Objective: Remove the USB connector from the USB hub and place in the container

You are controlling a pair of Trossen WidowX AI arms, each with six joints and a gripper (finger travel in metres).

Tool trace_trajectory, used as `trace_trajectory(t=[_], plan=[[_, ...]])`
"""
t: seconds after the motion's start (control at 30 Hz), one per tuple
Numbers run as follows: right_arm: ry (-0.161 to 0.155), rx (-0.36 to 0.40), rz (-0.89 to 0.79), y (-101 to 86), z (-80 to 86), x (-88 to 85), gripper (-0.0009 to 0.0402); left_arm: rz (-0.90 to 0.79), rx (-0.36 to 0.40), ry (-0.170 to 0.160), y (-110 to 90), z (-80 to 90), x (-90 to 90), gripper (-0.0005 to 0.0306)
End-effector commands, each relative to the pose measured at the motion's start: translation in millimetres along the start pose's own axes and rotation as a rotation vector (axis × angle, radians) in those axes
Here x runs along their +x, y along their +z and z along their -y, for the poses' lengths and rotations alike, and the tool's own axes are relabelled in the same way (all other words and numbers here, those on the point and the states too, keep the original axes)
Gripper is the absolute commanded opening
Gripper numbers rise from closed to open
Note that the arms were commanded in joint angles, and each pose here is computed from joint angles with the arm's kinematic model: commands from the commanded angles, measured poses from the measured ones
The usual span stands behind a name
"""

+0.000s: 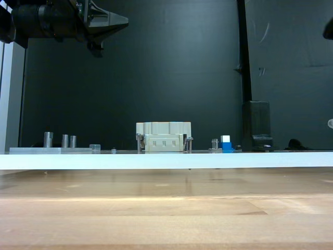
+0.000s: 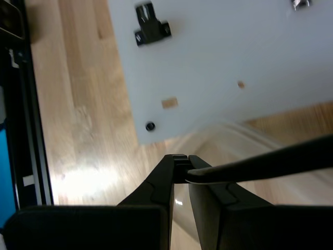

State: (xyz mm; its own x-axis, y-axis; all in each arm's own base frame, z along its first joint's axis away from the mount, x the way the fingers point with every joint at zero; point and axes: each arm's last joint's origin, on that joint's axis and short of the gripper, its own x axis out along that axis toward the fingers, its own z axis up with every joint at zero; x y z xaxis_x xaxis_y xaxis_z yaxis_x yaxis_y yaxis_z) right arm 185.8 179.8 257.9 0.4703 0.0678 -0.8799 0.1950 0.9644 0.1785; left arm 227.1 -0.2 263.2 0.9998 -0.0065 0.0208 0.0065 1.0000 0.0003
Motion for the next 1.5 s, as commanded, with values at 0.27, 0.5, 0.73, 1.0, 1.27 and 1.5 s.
trace_trajectory(t=[0.27, 0.5, 0.73, 1.0, 1.27, 1.5], plan=[[-0.005, 0.104, -0.029, -25.6, 13.2, -4.0, 0.0, 0.0, 0.0, 0.0, -0.1, 0.0, 0.1, 0.0001], [-0.017, 0.214, -0.051, -42.9, 22.2, -1.8, 0.0, 0.0, 0.0, 0.0, 0.0, 0.0, 0.1, 0.0001], [-0.036, 0.306, -0.079, -53.3, 29.1, 0.3, 0.0, 0.0, 0.0, 0.0, 0.0, 0.0, 0.1, 0.0001], [-0.049, 0.344, -0.1, -58.0, 32.6, 3.6, 0.0, 0.0, 0.0, 0.0, 0.0, 0.0, 0.1, 0.0001], [-0.046, 0.352, -0.117, -58.5, 32.4, 3.5, 0.0006, 0.0, 0.0, 0.0, -0.1, 0.0, 0.1, 0.0001], [-0.046, 0.353, -0.121, -58.6, 32.5, 3.5, 0.0054, 0.0, 0.0, 0.0, 0.0, 0.0, 0.1, 0.0001]])
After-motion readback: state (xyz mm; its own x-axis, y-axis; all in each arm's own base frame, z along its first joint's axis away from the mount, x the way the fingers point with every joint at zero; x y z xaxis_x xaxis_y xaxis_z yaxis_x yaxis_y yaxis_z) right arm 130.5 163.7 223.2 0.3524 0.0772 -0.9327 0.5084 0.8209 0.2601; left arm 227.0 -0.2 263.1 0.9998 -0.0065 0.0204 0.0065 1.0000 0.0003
